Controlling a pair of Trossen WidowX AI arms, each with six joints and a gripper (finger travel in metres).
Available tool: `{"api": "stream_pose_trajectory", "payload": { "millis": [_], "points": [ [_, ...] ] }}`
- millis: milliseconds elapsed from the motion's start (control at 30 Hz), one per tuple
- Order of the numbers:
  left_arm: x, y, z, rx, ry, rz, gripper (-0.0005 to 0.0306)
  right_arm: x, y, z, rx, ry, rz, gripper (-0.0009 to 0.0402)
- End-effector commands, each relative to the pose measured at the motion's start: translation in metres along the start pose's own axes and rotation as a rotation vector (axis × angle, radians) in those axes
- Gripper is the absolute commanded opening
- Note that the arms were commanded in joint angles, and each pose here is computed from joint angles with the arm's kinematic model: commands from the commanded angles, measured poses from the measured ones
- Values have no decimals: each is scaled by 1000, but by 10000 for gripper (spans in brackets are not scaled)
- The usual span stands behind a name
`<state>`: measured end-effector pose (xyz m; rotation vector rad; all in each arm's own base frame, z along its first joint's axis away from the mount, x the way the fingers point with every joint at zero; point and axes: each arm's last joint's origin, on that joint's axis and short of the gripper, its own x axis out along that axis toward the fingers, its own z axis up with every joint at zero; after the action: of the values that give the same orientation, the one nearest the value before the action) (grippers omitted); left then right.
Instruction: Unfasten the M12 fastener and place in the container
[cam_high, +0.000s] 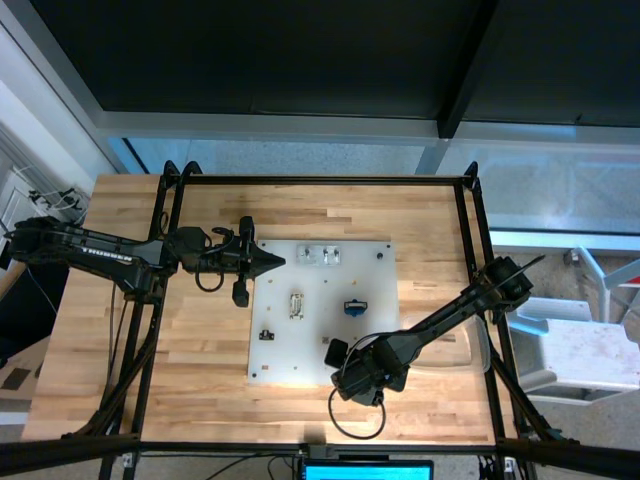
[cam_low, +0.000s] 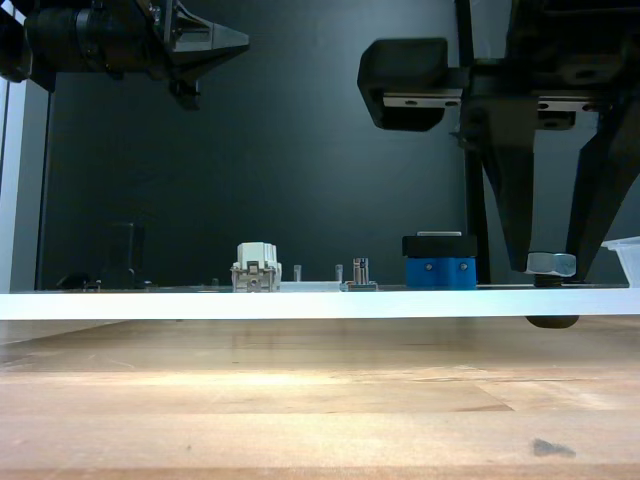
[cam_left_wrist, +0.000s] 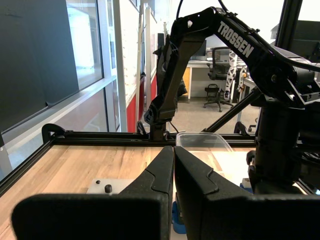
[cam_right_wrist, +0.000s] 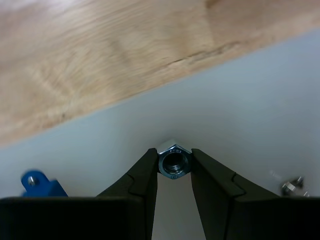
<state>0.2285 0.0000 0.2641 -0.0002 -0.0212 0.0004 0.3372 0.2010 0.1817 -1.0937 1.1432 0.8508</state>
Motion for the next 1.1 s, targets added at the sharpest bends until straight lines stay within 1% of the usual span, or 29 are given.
{"api": "stream_pose_trajectory", "payload": {
  "millis": [33, 133, 167, 200, 300, 500, 667, 800, 833, 900, 1000, 1100],
  "points": [
    [0, 0, 0, 0, 0, 0, 0, -1, 0, 0, -109, -2, 0, 13],
    [0, 0, 0, 0, 0, 0, 0, -3, 0, -1, -256, -2, 0, 13],
    [0, 0, 0, 0, 0, 0, 0, -4, 0, -1, -295, -2, -1, 13],
    [0, 0, 0, 0, 0, 0, 0, -5, 0, -1, -320, -5, -5, 14],
    [0, 0, 0, 0, 0, 0, 0, -8, 0, -1, -334, -9, -9, 14],
    [0, 0, 0, 0, 0, 0, 0, -16, 2, -5, -376, -1, 1, 14],
    [0, 0, 0, 0, 0, 0, 0, -25, 2, -7, -374, -8, -10, 14],
    [0, 0, 0, 0, 0, 0, 0, -33, 4, -10, -370, -1, 1, 14],
    [0, 0, 0, 0, 0, 0, 0, -37, 5, -12, -358, 1, 2, 14],
    [0, 0, 0, 0, 0, 0, 0, -43, 6, -14, -300, 2, 4, 14],
    [0, 0, 0, 0, 0, 0, 0, -53, 9, -18, -189, 0, 3, 13],
    [0, 0, 0, 0, 0, 0, 0, -63, 13, -22, -109, 9, 13, 14]
  ]
}}
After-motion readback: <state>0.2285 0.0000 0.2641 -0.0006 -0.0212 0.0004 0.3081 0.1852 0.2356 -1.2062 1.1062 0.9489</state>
